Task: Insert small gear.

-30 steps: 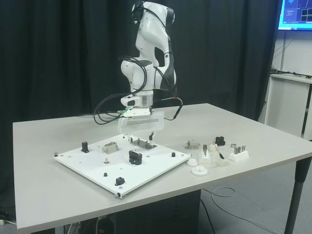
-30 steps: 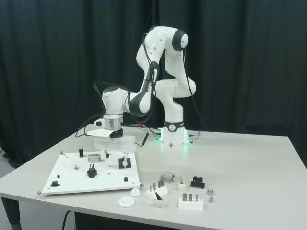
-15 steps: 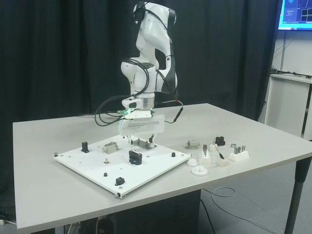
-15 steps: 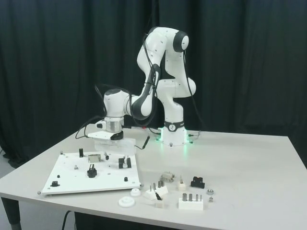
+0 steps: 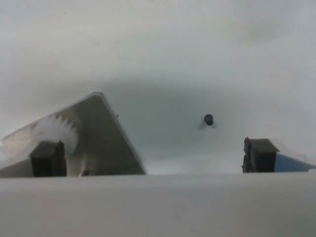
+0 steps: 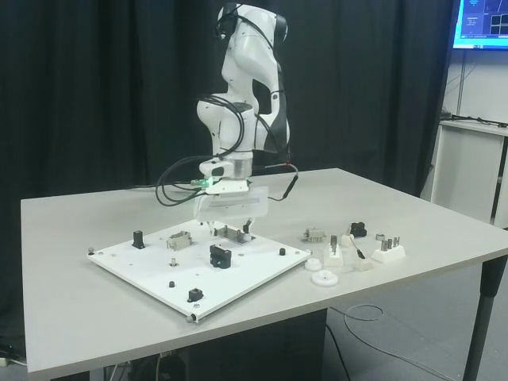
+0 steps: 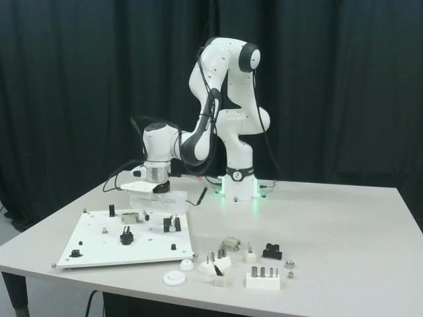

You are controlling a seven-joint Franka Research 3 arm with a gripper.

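The small white gear [image 6: 313, 265] [image 7: 186, 265] lies on the grey table just off the white board's [image 6: 246, 274] [image 7: 99, 249] edge, beside a larger white gear [image 6: 323, 279] [image 7: 174, 279]. My gripper [image 6: 230, 225] [image 7: 158, 210] hovers over the far side of the board, well away from both gears. In the wrist view the gripper [image 5: 153, 155] is open: its black fingertips [image 5: 47, 158] stand wide apart with nothing between them. A white toothed wheel [image 5: 55, 131] shows behind one fingertip on a grey plate corner.
On the board stand several black and grey fixtures [image 6: 218, 256] and short pegs [image 6: 171, 261]. Beside the gears lie white peg blocks [image 6: 389, 250], a black connector [image 6: 358, 229] and a grey plug [image 6: 313, 234]. The arm's base [image 7: 239, 187] stands at the table's back.
The gripper has risen a little above the board and drifted slightly toward its far edge. The gears and loose parts have not moved.
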